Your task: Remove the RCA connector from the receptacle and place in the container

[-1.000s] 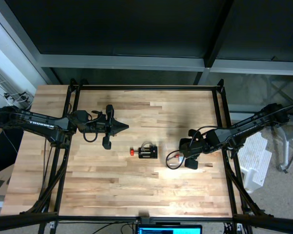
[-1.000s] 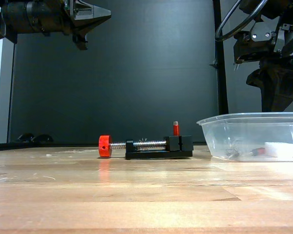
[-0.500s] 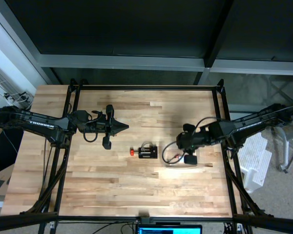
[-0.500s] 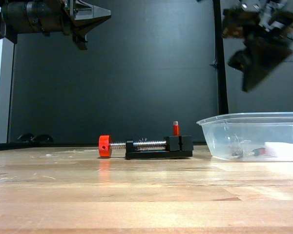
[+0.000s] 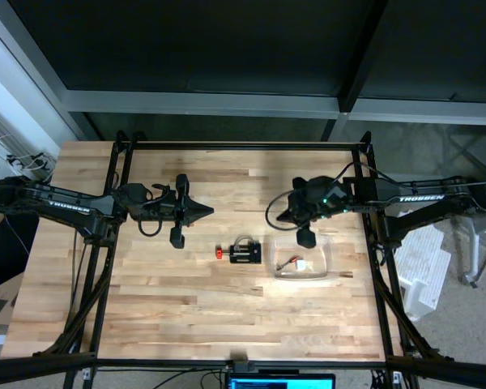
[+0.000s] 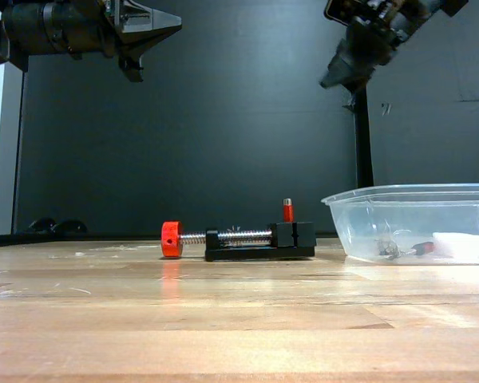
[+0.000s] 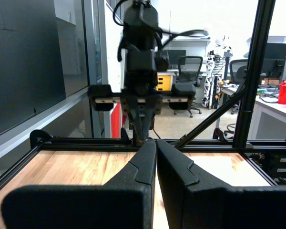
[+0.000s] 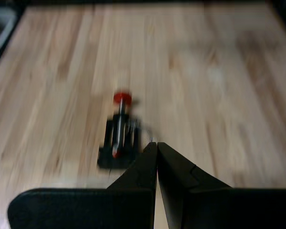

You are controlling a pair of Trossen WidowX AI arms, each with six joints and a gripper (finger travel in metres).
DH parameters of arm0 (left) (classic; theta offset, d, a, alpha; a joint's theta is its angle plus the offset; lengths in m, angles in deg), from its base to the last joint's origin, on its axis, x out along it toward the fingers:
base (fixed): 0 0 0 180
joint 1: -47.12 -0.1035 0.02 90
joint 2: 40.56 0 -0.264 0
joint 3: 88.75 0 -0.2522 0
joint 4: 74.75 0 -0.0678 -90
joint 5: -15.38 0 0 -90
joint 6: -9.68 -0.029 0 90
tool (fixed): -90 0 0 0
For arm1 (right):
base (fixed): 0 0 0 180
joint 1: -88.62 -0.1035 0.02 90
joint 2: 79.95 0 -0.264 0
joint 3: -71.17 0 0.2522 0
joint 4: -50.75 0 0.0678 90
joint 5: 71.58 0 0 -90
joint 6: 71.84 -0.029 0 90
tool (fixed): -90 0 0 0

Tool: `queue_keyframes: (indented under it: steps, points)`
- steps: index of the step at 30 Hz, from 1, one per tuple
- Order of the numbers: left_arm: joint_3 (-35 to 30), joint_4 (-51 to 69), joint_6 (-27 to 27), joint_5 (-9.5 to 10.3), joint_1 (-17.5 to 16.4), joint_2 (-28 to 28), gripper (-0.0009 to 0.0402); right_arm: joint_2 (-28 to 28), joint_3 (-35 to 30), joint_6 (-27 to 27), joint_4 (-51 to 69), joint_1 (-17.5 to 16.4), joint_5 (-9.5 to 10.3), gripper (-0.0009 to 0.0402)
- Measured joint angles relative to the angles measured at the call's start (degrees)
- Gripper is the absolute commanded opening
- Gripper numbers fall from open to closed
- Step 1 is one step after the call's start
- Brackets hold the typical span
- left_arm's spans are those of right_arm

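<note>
As left gripper [image 6: 176,27], right gripper [image 6: 327,80] hang aloft, container [image 6: 399,196] half-veils RCA connector [image 6: 420,249].

Overhead, table-level, plus left hand [image 7: 156,141], right hand [image 8: 157,144] views; receptacle [image 5: 245,253] shared.

Robotics lab. Wooden workbench [image 5: 186,316] sitting inside a black metal frame [image 5: 243,147]. Left gripper [image 5: 207,211] and right gripper [image 5: 279,217], both closed up, hanging above its left and right halves, facing each other. Office chairs [image 7: 194,71] and desks [image 7: 274,102] showing beyond in the left wrist view.
</note>
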Motion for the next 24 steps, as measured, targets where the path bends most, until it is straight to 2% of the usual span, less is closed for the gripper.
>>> queue_keyframes:
  steps: [8,12,24]
  points:
    - [0.0,0.0,0.0,0.0,0.0,0.0,0.0,-0.3,1.9,-0.9,-13.7,0.7,0.33,0.0]
    - [0.0,0.0,0.0,0.0,0.0,0.0,0.0,-0.7,4.6,-3.1,-23.1,0.7,0.17,0.0]
    - [0.0,0.0,0.0,0.0,0.0,0.0,0.0,-2.7,12.1,-4.7,-42.2,0.2,0.15,0.0]
